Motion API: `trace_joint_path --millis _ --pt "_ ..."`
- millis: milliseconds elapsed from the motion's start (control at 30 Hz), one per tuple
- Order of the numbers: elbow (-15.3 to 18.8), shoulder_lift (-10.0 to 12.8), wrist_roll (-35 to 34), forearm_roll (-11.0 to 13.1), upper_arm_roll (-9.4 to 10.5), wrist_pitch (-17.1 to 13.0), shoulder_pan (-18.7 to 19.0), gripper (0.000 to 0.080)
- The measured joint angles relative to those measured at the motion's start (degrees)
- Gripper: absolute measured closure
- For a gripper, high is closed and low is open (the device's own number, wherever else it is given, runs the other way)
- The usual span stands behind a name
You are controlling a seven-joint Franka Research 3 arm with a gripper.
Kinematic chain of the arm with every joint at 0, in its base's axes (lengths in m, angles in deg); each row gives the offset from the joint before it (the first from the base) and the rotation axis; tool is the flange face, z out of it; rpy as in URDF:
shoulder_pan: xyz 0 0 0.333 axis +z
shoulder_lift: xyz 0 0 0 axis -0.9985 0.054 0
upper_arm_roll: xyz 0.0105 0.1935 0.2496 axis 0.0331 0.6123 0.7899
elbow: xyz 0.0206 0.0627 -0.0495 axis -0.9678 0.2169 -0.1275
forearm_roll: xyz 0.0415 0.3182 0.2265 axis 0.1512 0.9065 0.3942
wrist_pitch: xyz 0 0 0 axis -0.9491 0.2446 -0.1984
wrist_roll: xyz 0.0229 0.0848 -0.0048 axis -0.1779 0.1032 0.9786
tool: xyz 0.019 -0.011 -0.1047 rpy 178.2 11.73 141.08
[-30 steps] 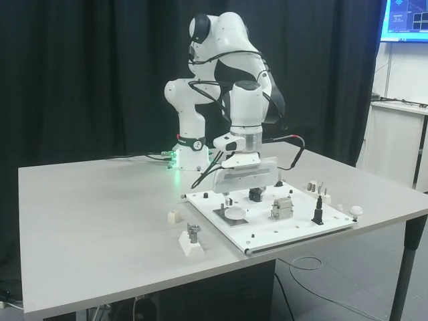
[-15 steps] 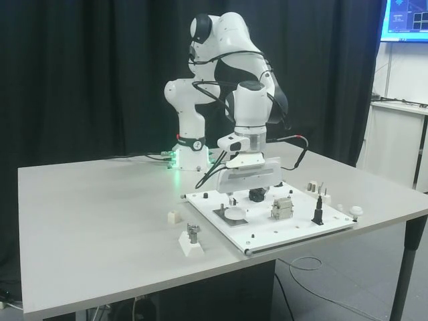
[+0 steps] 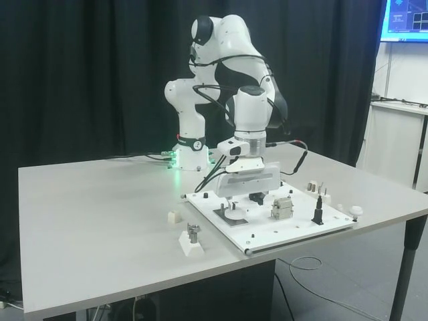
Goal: Insert large gear.
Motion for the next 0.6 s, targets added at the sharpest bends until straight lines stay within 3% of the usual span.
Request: trace_joint_path --millis 600 --pt "0.2 0.3 0.0 -0.3 0.0 -0.3 0.4 0.0003"
